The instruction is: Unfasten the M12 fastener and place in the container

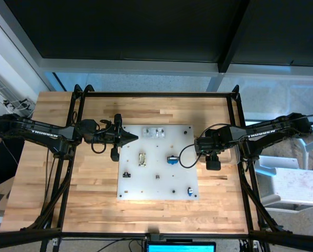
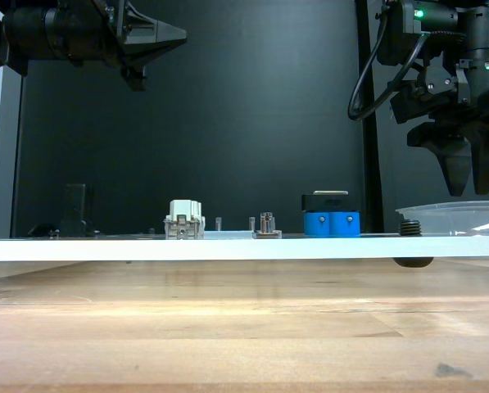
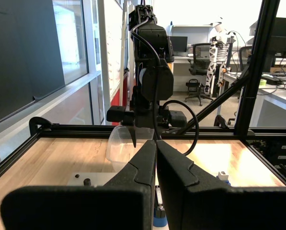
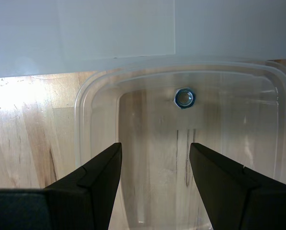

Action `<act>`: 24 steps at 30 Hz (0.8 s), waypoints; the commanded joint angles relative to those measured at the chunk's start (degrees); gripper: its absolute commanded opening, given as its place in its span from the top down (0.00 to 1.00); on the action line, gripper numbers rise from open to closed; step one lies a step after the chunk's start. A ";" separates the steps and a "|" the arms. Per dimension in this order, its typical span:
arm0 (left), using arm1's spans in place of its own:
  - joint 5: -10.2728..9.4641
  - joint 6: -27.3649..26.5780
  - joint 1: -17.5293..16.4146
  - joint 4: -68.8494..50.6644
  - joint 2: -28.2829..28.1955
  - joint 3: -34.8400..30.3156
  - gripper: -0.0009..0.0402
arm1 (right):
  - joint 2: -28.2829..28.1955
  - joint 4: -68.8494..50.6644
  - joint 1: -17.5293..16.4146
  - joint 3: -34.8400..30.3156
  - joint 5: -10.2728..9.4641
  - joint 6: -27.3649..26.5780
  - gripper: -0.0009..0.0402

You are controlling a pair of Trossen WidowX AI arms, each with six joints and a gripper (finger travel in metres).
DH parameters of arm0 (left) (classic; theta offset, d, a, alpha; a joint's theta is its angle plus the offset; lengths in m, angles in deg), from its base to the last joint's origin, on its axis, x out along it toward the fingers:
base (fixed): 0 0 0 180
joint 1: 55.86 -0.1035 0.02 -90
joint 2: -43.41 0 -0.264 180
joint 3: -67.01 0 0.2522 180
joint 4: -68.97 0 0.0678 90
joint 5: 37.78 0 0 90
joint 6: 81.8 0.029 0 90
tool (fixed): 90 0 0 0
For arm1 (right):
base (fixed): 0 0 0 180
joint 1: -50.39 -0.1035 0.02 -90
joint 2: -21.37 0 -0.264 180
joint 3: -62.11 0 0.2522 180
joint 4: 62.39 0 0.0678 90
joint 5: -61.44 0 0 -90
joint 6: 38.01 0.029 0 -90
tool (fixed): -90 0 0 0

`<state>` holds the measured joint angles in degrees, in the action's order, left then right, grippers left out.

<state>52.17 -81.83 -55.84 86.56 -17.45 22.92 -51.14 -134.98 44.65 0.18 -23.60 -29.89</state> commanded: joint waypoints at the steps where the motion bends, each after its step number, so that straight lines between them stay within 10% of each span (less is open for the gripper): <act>1: 0.02 0.02 0.00 0.00 0.00 0.00 0.98 | 0.00 0.02 -0.02 -0.02 0.00 -0.04 0.50; 24: 0.02 0.02 0.00 0.00 0.00 0.00 0.98 | 0.00 1.42 -0.02 0.04 0.00 -0.02 0.50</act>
<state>52.17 -81.81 -55.84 86.54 -17.45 22.92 -51.14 -133.56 44.65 0.25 -23.60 -29.94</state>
